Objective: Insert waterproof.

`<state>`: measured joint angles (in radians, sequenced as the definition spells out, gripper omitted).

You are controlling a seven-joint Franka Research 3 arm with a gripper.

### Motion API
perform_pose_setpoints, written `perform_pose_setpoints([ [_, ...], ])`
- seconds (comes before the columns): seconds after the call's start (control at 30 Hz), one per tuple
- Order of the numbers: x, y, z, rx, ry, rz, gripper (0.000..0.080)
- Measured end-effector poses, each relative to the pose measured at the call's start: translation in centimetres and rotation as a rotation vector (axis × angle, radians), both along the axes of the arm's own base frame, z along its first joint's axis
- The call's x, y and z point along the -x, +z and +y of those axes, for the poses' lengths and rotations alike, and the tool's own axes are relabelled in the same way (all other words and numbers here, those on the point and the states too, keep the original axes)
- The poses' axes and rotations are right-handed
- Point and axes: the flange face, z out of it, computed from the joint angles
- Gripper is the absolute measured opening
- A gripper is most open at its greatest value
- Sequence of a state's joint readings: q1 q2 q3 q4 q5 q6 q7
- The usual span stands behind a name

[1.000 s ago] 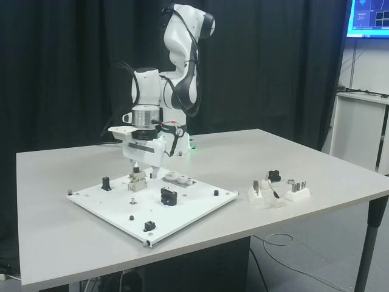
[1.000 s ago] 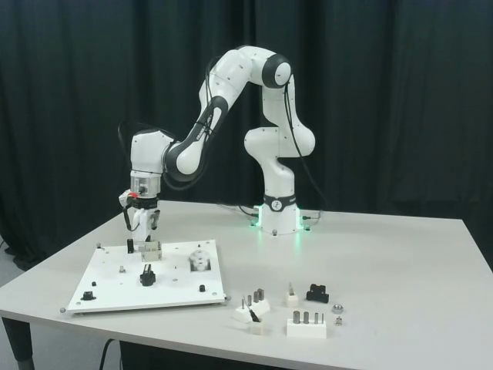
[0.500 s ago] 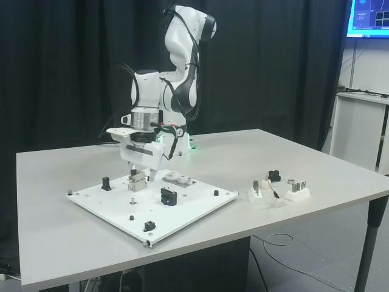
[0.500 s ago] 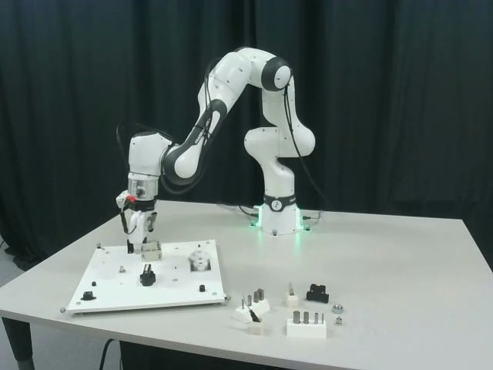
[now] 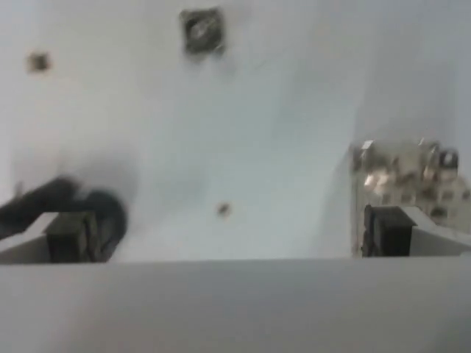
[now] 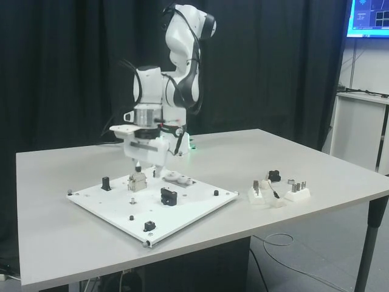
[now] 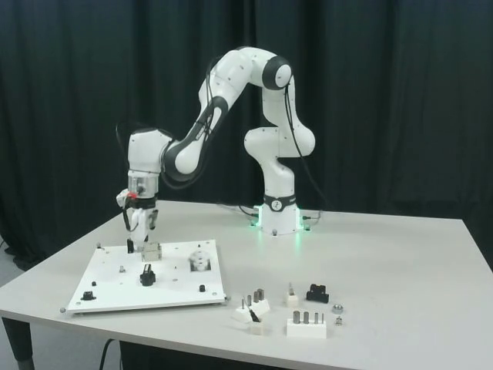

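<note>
Hovering with fingers spread and nothing between them, the white two-finger gripper (image 6: 146, 168) sits just above the small grey metal connector block (image 6: 137, 182), mounted directly beneath on the flat white board (image 6: 194, 204).

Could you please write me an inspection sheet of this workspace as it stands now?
Surface: grey table, white board on it.
Job's things: metal block on the board, under the gripper.
Clutter: small white holders with pins beside the board.
Grippers: gripper above the block, open, nothing held.
Cables: black cable along the arm.
Surroundings: black curtain; screen in a corner.
</note>
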<state>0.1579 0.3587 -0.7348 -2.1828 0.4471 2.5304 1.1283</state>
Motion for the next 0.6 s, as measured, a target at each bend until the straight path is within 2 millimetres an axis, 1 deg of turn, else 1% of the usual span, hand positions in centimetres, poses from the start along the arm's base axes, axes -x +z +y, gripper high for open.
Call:
perform_pose_setpoints([
  [0.13, 0.1, 2.3, 0.4, -0.031, 0.026, 0.011, 0.0800],
  [0.33, 0.6, 5.6, 0.6, -0.051, 0.017, 0.056, 0.0800],
  [0.47, 1.0, 7.0, 0.8, -0.049, 0.011, 0.084, 0.0800],
  [0.6, 1.3, 7.6, 0.9, -0.049, 0.011, 0.103, 0.0800],
])
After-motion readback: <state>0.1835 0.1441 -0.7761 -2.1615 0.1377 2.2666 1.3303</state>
